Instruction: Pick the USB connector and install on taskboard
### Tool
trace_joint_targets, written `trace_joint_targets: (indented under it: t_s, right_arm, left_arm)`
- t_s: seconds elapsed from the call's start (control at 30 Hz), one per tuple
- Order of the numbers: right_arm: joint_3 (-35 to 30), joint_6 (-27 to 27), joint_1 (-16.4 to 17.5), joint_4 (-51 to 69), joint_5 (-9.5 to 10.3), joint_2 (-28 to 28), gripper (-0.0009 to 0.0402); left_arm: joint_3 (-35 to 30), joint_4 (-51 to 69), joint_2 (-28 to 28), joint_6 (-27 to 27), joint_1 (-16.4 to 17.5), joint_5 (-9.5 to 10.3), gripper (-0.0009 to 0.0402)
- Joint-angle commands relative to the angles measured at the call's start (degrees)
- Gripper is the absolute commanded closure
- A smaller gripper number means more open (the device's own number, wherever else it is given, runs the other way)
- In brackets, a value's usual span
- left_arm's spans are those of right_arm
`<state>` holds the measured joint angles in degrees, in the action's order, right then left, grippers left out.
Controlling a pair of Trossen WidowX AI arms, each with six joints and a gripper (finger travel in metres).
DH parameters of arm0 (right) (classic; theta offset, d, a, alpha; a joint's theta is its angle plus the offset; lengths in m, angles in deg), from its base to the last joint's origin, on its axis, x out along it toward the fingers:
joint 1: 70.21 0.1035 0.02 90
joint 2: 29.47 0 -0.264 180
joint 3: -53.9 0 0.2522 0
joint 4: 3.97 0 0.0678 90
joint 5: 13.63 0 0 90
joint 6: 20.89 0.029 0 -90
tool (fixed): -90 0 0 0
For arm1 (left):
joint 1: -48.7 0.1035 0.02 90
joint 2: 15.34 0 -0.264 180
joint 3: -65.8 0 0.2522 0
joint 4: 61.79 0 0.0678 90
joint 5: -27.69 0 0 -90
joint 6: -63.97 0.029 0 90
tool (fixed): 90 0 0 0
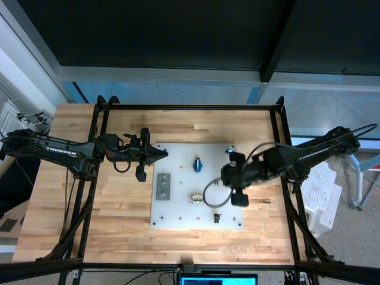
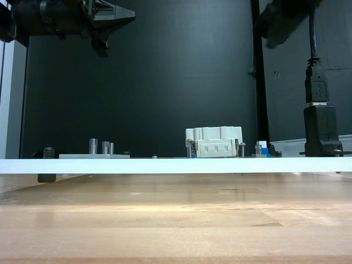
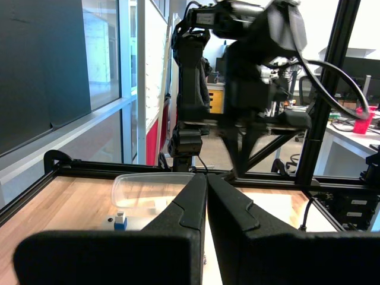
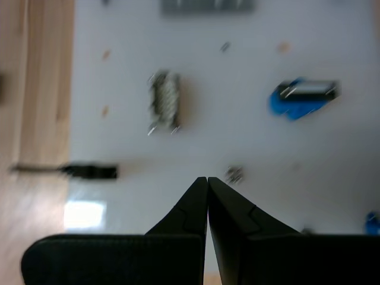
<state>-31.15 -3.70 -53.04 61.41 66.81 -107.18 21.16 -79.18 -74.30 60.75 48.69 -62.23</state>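
The white taskboard [image 1: 178,221] lies mid-table with a grey block [image 1: 163,187], blue knob [image 1: 197,164] and metal socket [image 1: 196,199]. The USB connector [image 2: 317,98] stands upright, plugged into the small black socket [image 2: 322,132] at the board's near right; its cable [image 1: 208,193] loops upward. My right gripper [image 1: 227,175] hovers above the board behind the connector, shut and holding nothing; its wrist view shows the connector [image 4: 90,171] apart from the shut gripper [image 4: 207,178]. My left gripper [image 1: 161,154] is shut over the board's far left corner.
A white bin [image 1: 323,196] sits off the table's right edge. A clear plastic container [image 3: 148,190] and a small blue piece [image 1: 227,150] are near the board's far right. A black frame [image 1: 190,107] rings the table.
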Motion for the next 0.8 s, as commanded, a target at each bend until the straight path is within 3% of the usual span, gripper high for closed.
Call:
trace_joint_targets:
  t_s: [0.03, 0.2, 0.37, 0.57, 0.8]
  right_arm:
    - [2.3, -4.0, -3.5, -4.8, 0.07, 2.9, 0.0393]
    - [3.5, -9.6, -8.7, -9.9, 0.22, 6.4, 0.0393]
    - [6.2, -13.2, -12.7, -18.4, 3.28, 9.4, 0.0393]
    - [11.8, -15.3, -14.9, -31.3, 3.80, 12.8, 0.0393]
    - [18.2, -15.9, -16.3, -47.3, 6.80, 14.8, 0.0393]
  left_arm:
    - [0.0, 0.0, 0.0, 0.0, 0.0, -0.02, 0.0393]
    - [0.0, 0.0, 0.0, 0.0, 0.0, -0.02, 0.0393]
    - [0.0, 0.0, 0.0, 0.0, 0.0, -0.02, 0.0393]
    - [0.0, 0.0, 0.0, 0.0, 0.0, -0.02, 0.0393]
    - [0.0, 0.0, 0.0, 0.0, 0.0, -0.02, 0.0393]
